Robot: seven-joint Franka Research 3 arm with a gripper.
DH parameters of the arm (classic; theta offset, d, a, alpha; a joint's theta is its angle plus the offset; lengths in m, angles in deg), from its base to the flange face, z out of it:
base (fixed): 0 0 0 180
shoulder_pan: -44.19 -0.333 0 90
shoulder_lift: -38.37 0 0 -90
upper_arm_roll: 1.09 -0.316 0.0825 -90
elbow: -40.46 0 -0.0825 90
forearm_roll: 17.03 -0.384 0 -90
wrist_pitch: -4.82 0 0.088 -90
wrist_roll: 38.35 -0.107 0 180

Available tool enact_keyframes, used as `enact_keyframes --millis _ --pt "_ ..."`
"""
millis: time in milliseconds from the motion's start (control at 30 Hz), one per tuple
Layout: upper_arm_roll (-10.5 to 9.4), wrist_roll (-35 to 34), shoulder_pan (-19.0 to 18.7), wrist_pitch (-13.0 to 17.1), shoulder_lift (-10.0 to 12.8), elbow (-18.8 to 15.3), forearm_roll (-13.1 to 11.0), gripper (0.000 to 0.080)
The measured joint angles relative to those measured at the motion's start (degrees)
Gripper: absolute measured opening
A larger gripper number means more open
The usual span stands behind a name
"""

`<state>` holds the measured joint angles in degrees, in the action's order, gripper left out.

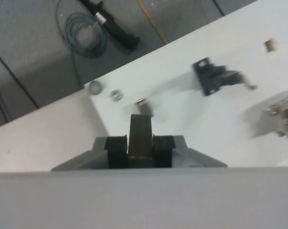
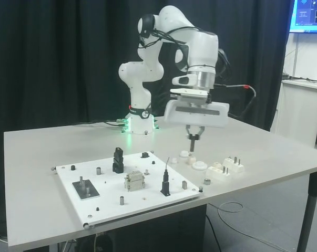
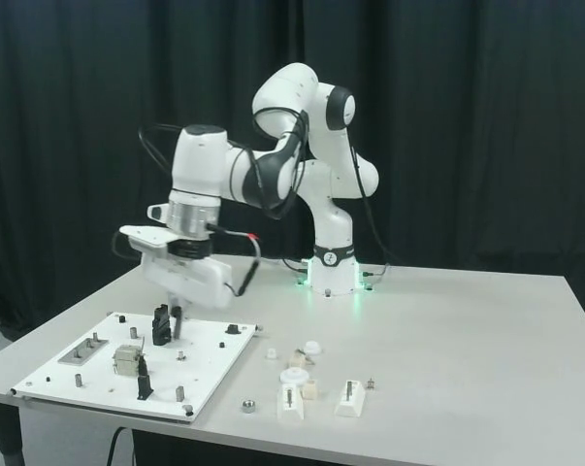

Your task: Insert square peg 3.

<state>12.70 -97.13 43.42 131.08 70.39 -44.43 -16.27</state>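
My gripper (image 1: 140,151) is shut on a dark square peg (image 1: 140,130) that sticks out past the black fingertips. In the first room view the gripper (image 2: 192,137) hangs well above the table with the peg (image 2: 192,142) pointing down. In the second room view the gripper (image 3: 177,318) shows over the white board (image 3: 108,390). Past the peg, the wrist view looks at the white board (image 1: 191,124) near one corner, where a short metal peg (image 1: 143,106) stands.
A black holder with a thin pin (image 2: 164,188) (image 1: 210,76), a metal connector (image 2: 134,181), a black upright block (image 2: 117,160) and a grey plate (image 2: 84,189) stand on the board. White parts (image 2: 226,168) and a nut (image 2: 206,181) lie beside it. Cables (image 1: 84,33) lie on the floor.
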Motion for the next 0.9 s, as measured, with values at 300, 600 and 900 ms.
enact_keyframes --millis 300,600,900 --pt "0.33 0.00 3.38 -0.07 0.09 1.52 0.65 0.0109" --pt "0.89 -1.51 6.43 -0.09 0.67 3.73 0.70 0.0109" --pt "1.22 -8.51 9.05 -0.59 2.64 7.16 -0.18 0.0109"
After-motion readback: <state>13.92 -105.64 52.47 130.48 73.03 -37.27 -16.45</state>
